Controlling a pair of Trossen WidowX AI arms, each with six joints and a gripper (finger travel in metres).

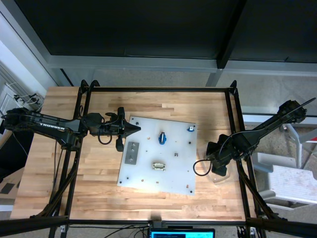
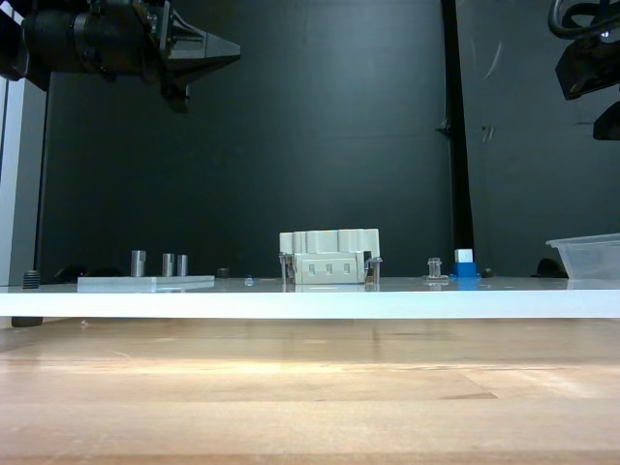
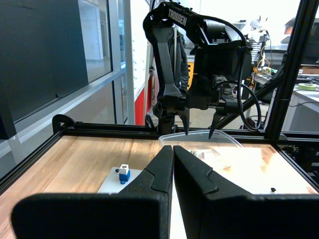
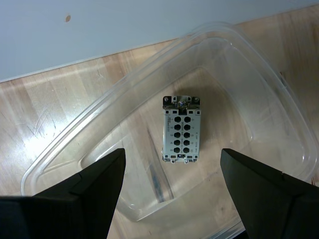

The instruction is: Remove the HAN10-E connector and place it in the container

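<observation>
Right tool hangs spread over the clear, rounded container holding the beige pin-holed HAN10-E connector. Left tool, pressed together, hovers over the white board.

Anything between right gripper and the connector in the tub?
Only air, per the right wrist view: open right gripper above HAN10-E connector in the container. Left gripper, shut, hovers near the board.

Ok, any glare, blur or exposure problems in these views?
High view: evenly lit; left end effector, shut, hovers near the board's far-left corner. Low view: glare band across the blurred near table. Left wrist view: strongly backlit behind the right end effector. Right wrist view: it hangs open above the container; HAN10-E connector sharp, fingers blurred.
</observation>
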